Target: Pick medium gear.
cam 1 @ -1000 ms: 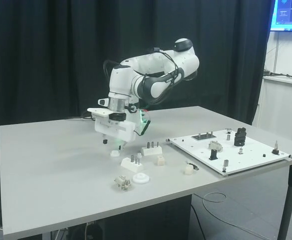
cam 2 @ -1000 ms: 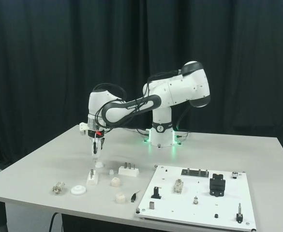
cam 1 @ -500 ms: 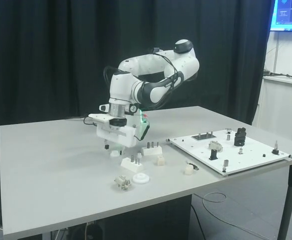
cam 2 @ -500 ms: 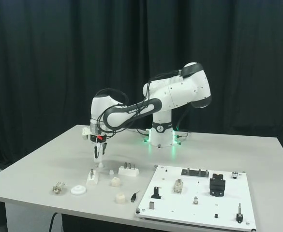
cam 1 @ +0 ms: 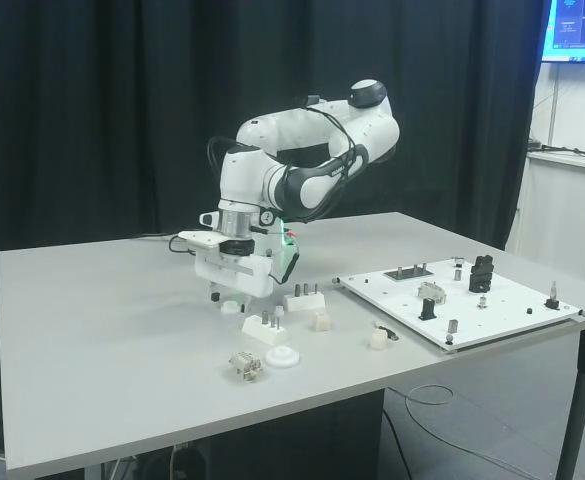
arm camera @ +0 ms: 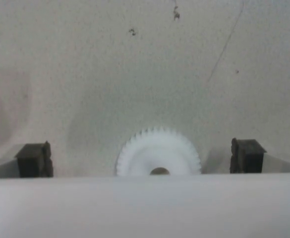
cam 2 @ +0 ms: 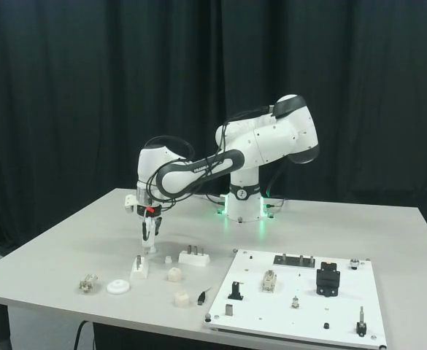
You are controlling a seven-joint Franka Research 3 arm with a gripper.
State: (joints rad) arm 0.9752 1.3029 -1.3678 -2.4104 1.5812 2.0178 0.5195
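In the wrist view we are seeing the medium gear [arm camera: 158,157] lying flat on the grey surface [arm camera: 135,74], sitting between the two black fingertips [arm camera: 34,159], which are spread wide with clear space on either side of the toothed rim. The end effector [arm camera: 140,158] is hanging low over the gear, and nothing is being pinched yet. Part of the gear is hidden by the white body of the hand, so we cannot tell how its far edge is lying.

To do this step well, in our judgement, we are wanting to keep the gear centred between the fingers, go straight down until the pads are level with the rim, and only then close, so that the teeth are being squeezed evenly and the gear is not being pushed sideways or tipped.

From the first room view, the end effector [cam 1: 228,291] is sitting low at the surface [cam 1: 92,320], near a white block with pins [cam 1: 267,325]. A larger white gear [cam 1: 284,358] and a small metal part [cam 1: 244,365] are lying nearer the table's front edge, well apart from the fingers. Farther off, the white board [cam 1: 472,310] is carrying its black and metal fittings.
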